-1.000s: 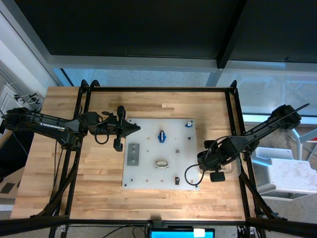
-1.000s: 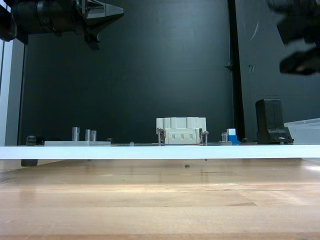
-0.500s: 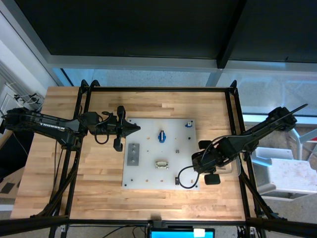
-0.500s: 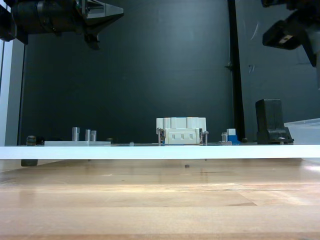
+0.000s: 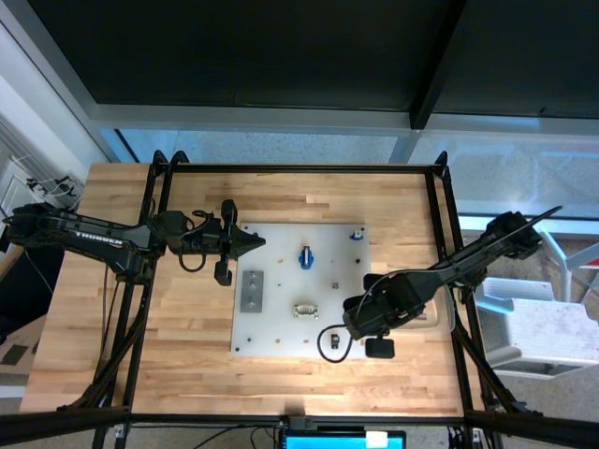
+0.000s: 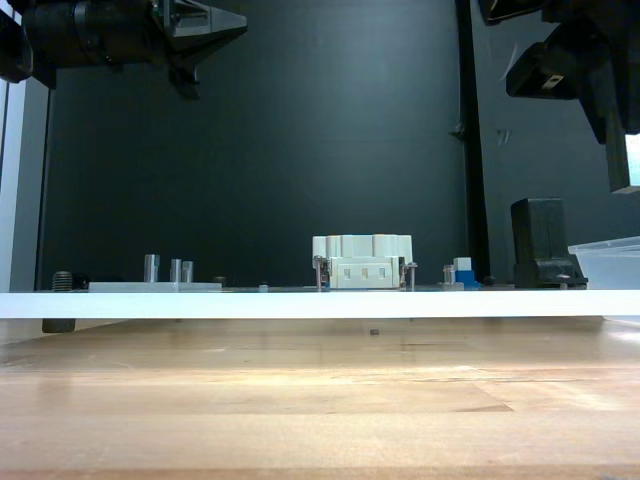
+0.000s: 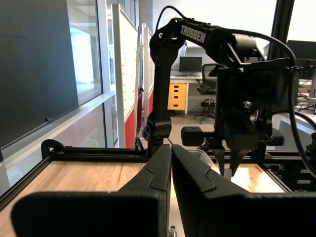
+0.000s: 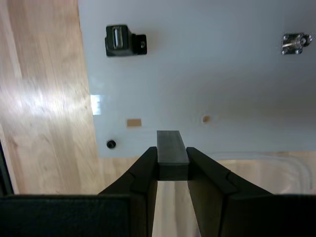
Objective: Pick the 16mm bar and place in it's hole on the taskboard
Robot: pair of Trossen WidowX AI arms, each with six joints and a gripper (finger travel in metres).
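While the left arm stretches level from the counter's [image 5: 112, 337] left edge, its left tool [image 5: 255, 241] hangs high above the far left corner of the white taskboard [image 5: 281, 271], and the left wrist view shows its two fingers [image 7: 158, 170] pressed flat together with nothing between them. The right arm reaches in from the right edge, and the right tool [image 5: 359, 321] points down over the near right part of the board, well above its surface in the low view. In the right wrist view the right tool [image 8: 173, 155] is clenched on the 16mm bar [image 8: 172, 144], a dark grey square-ended piece gripped on both flanks and sticking out past the fingertips; it is held in the air, clear of any seat, over the edge strip of the board where white plate meets bare wood. Beyond it on the plate lie a small tan slot [image 8: 133, 122], a small round hole [image 8: 206, 119] and a black socket block [image 8: 123, 40]. Elsewhere on the board stand a cream connector [image 5: 305, 310], a blue part [image 5: 306, 255] and a grey block with upright pins [image 5: 253, 290]
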